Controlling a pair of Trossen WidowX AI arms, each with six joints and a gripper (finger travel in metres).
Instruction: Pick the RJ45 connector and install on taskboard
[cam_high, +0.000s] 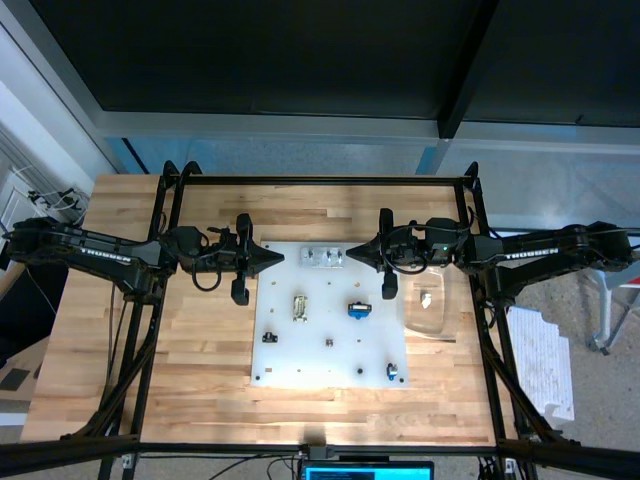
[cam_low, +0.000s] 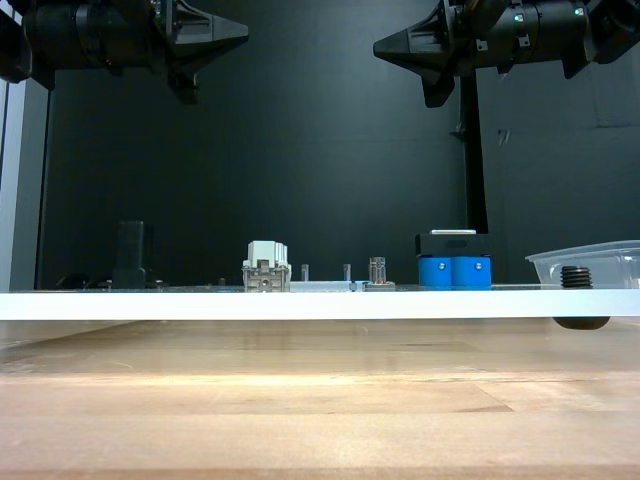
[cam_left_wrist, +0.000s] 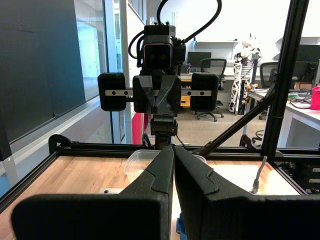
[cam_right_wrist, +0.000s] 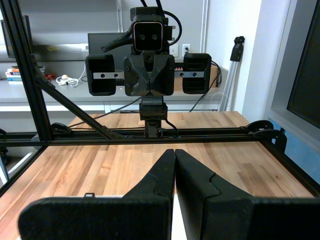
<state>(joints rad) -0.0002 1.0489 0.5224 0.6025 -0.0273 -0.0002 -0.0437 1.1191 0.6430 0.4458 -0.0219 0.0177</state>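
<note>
The blue jack (cam_high: 392, 373) sits at the near right corner of the white board (cam_high: 300, 365), with a small greyish piece on its top. In the left wrist view a thin grey cable (cam_left_wrist: 259, 172) slants up from the board. I cannot tell for certain that the connector is in the jack. The clear tray (cam_high: 430, 325) holds the white block (cam_high: 427, 298) with nothing darker on it. My left gripper (cam_high: 278, 258) hangs high over the board's far left edge, shut and empty. My right gripper (cam_high: 350, 252) faces it from the right, also shut and empty.
The board carries a blue part (cam_high: 357, 310), a pale grey part (cam_high: 299, 307) and small posts. A black frame (cam_high: 320, 181) rings the wooden table. The arms hang well above the board in the low view.
</note>
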